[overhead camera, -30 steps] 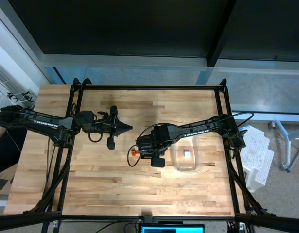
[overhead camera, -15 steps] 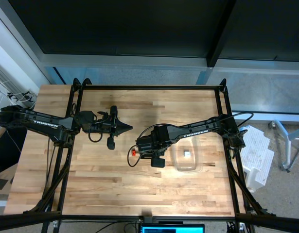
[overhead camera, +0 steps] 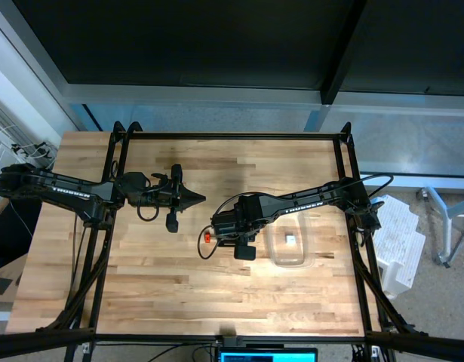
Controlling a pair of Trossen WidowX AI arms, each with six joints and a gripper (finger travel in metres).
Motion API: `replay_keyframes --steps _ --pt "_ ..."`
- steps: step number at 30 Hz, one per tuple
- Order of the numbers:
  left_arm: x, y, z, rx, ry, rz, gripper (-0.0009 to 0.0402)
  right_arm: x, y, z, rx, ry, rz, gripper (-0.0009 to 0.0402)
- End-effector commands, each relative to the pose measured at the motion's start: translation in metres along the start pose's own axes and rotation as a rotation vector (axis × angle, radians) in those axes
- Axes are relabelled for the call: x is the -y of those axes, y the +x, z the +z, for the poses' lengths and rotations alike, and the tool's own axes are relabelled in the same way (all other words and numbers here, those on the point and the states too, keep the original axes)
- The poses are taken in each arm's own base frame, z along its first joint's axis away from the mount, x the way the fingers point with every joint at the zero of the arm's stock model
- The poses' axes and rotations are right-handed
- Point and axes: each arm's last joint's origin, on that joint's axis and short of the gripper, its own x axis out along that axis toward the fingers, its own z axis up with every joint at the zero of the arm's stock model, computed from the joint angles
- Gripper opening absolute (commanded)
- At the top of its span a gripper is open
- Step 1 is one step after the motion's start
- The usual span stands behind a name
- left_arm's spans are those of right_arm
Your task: Pick the USB-C connector and install on taskboard
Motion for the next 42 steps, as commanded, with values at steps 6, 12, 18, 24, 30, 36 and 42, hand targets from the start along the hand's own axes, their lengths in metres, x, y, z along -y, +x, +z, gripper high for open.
replay_keyframes --steps 6,12,18,24,30,36,42 --pt "0.000 0.000 0.000 0.000 0.000 0.000 0.0000 0.000 0.001 0.000 0.000 -0.002 0.001 0.0000" --pt "0.000 0.000 0.000 0.000 0.000 0.000 0.0000 0.000 0.002 0.000 0.002 -0.001 -0.001 0.0000" --pt "0.000 0.000 0.000 0.000 0.000 0.000 0.0000 0.000 0.003 0.000 0.000 -0.001 0.000 0.0000" --pt "0.000 0.000 0.000 0.000 0.000 0.000 0.0000 0.000 0.006 -0.001 -0.003 -0.002 -0.001 0.0000" --pt "0.000 0.000 0.000 0.000 0.000 0.000 0.0000 0.000 0.011 -0.001 -0.001 -0.003 0.001 0.0000" --pt "0.000 0.000 0.000 0.000 0.000 0.000 0.0000 0.000 0.015 -0.001 0.007 0.000 0.007 0.0000" --pt "0.000 0.000 0.000 0.000 0.000 0.000 0.0000 -0.001 0.018 -0.001 0.006 0.001 0.006 0.0000"
